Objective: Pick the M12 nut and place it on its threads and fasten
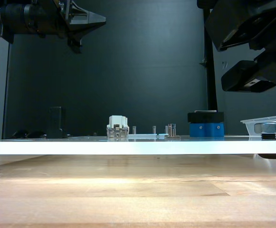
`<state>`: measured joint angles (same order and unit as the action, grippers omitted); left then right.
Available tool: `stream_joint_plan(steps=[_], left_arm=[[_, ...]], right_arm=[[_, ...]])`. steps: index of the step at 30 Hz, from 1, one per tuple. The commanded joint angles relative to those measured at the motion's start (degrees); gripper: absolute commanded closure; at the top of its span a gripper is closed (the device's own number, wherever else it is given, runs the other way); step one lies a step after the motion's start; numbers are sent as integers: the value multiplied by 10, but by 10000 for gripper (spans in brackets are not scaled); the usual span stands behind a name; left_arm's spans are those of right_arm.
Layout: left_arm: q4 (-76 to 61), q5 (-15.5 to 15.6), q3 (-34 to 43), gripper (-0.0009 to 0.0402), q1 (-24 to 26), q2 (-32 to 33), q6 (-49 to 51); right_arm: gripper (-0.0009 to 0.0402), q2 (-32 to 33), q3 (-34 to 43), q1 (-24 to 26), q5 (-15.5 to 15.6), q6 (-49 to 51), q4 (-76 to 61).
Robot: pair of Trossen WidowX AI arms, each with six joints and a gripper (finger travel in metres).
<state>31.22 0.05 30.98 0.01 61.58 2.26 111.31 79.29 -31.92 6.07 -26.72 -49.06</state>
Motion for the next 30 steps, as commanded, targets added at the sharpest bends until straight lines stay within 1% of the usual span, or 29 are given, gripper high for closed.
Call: stream_joint_plan(steps=[1, 4, 6, 8, 9, 13, 16, 23, 24, 27, 28, 30], left_arm=[[0, 0, 0, 393, 0, 0, 0], [0, 0, 0, 393, 0, 0, 0], [0, 0, 0, 393, 0, 0, 0], [0, 0, 0, 393, 0, 0, 0], [0, 0, 0, 393, 0, 0, 0], [0, 0, 0, 393, 0, 0, 0], [0, 0, 0, 393, 0, 0, 0], [0, 0, 0, 393, 0, 0, 0], [0, 0, 0, 393, 0, 0, 0], [0, 0, 0, 393, 0, 0, 0], [0, 0, 0, 393, 0, 0, 0], [0, 0, 0, 393, 0, 0, 0]], right_arm=[[393, 0, 6, 0, -1, 1, -7], [393, -3, 28, 0, -8, 2, -41], [394, -4, 47, 0, -33, 2, -69], [393, -4, 66, 0, -64, 2, -92], [394, -4, 72, 0, -70, 3, -97], [394, -2, 74, 4, -71, 7, -99], [393, -2, 74, 5, -81, 7, -98], [393, -2, 73, 10, -81, 13, -98], [394, -2, 72, 12, -85, 13, -98], [393, -2, 64, 19, -119, 6, -95], [394, -2, 60, 21, -126, 4, -90], [393, -2, 53, 21, -126, 4, -76]])
